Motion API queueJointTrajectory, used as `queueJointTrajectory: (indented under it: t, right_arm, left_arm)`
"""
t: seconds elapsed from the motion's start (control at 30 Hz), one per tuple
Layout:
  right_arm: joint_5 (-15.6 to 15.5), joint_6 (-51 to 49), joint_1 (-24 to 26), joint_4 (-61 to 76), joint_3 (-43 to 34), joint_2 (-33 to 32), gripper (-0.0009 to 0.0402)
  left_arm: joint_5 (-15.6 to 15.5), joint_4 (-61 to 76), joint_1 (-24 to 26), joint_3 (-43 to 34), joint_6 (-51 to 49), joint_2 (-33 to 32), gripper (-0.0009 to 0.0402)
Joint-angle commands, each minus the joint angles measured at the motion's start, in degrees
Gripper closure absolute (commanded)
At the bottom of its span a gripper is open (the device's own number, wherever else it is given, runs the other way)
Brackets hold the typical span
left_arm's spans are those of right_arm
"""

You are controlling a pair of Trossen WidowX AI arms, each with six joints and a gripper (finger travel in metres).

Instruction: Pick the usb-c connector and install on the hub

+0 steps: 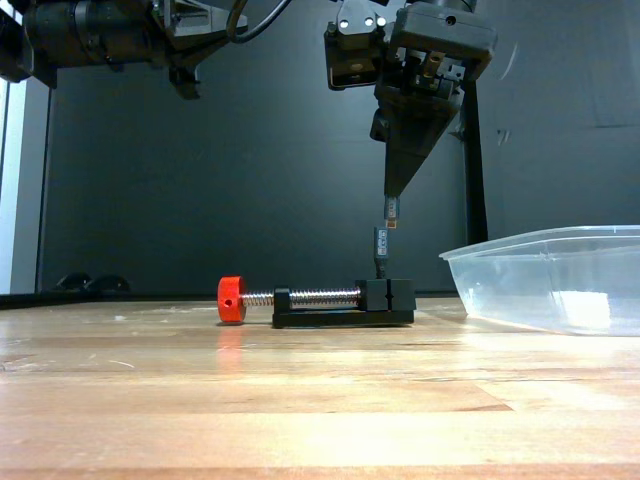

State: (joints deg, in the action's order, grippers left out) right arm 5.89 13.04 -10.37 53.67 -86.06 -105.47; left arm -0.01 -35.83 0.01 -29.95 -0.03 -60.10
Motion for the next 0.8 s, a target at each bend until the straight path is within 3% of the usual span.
queueJointTrajectory:
  t: [0.03,0.33,0.8]
  right_arm:
    - [0.04,0.00,0.00,0.55,-0.96,0.37,0.0393]
    - [0.07,-0.04,0.00,3.21,-4.87,-0.07,0.0393]
    - [0.11,-1.84,0.00,2.64,-4.83,-0.98,0.0393]
  left_arm:
    - [0.00,0.00,-0.02,0.00,0.02,-0.02,0.0393]
    - [0.00,0.00,0.00,0.00,0.02,0.00,0.0393]
    - [0.00,0.00,-0.02,0.00,0.02,0.00,0.0393]
